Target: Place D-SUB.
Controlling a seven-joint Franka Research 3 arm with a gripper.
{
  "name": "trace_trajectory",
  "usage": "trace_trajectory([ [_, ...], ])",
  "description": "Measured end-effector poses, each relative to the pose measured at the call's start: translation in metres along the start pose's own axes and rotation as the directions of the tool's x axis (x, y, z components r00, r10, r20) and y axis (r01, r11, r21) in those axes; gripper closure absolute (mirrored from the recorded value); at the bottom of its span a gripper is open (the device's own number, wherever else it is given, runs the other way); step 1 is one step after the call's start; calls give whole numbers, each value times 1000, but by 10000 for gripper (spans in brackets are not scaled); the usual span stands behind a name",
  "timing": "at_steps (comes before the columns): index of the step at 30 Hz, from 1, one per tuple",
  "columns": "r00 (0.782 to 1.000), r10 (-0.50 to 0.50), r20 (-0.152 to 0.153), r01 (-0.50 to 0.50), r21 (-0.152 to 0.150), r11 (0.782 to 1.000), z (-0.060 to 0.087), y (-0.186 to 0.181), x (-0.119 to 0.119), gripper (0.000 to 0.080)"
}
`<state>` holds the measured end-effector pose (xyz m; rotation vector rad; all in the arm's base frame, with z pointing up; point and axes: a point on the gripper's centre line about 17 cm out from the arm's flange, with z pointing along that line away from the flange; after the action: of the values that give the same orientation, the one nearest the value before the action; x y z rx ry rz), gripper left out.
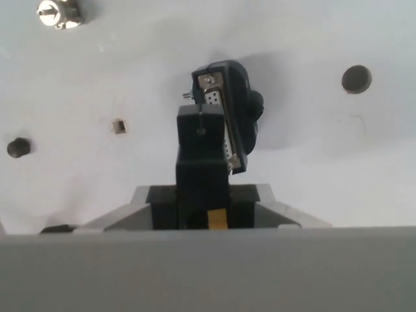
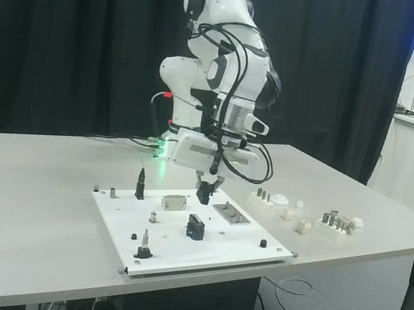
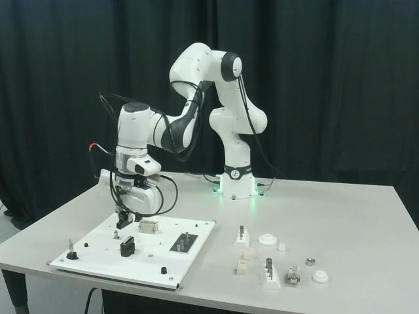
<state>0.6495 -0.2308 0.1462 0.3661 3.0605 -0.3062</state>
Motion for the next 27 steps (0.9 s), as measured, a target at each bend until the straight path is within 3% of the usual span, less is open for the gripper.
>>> trace_trajectory([
  [13, 1000, -7, -12, 7, -5, 1000, -4, 7, 3, 648],
  [27, 1000, 9, -27, -10, -41, 999, -12, 60, 8, 648],
])
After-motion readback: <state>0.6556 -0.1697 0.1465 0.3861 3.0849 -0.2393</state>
